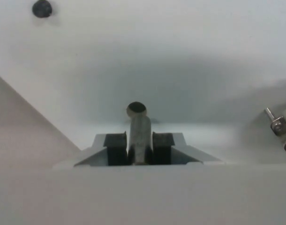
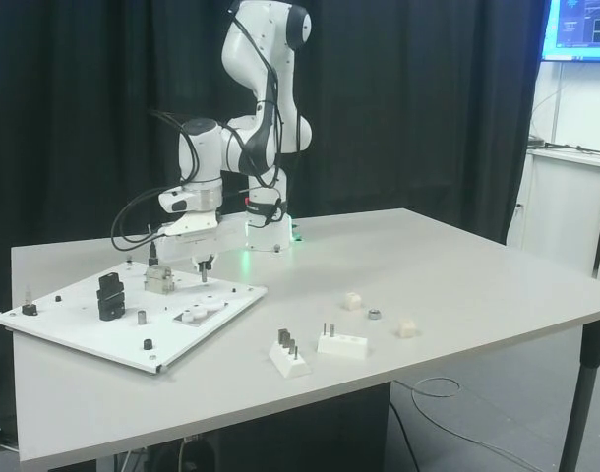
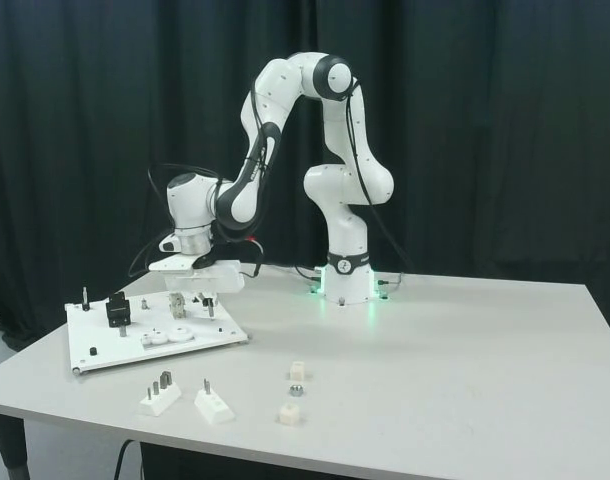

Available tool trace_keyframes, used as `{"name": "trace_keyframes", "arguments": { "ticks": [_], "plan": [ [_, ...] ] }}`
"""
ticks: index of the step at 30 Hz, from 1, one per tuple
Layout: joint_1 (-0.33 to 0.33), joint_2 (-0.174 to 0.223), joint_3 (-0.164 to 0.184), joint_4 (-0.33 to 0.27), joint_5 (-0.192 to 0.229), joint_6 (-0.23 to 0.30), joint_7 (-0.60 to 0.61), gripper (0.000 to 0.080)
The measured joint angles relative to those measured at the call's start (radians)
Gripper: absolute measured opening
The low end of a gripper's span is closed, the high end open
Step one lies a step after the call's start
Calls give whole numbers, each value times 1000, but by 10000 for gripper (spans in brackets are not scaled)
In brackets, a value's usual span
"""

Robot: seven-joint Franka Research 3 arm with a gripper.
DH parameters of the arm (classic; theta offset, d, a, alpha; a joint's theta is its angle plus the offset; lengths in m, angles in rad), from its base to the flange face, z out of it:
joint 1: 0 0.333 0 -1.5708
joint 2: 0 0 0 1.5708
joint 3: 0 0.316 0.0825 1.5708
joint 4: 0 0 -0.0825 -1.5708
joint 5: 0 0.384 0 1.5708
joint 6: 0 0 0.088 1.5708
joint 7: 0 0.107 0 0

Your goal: Insert round peg 3.

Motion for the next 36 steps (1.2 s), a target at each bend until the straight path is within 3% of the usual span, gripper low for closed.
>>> {"name": "trace_keyframes", "arguments": {
  "ticks": [36],
  "plan": [
    [5,0,0,-22,36,50,13,112]
  ]
}}
